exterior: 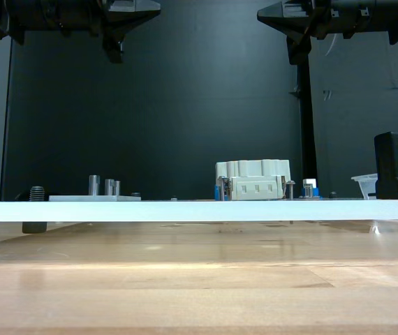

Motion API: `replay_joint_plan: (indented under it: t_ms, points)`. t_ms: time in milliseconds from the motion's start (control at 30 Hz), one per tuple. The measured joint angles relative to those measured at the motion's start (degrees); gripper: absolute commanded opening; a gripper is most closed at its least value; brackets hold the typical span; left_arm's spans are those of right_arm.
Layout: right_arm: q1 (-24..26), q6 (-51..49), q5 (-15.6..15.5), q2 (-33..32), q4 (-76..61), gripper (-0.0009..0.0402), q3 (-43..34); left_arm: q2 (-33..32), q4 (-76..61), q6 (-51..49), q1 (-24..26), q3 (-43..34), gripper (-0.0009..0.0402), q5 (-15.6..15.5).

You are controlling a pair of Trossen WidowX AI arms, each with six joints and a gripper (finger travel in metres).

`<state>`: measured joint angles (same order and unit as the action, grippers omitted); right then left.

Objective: Pick the 16mm bar and install on taskboard

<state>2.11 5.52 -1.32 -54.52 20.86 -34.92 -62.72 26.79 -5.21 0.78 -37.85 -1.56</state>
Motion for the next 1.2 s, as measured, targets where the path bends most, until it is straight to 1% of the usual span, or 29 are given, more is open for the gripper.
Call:
replay_joint_plan:
  t_ms: [1200]
  points:
    - [0.00, -0.02, 0.00, -0.02, -0.92, 0.0000, 0.00, 0.00, 0.00, 0.00, 0.00, -0.02, 0.0000, 0.00]
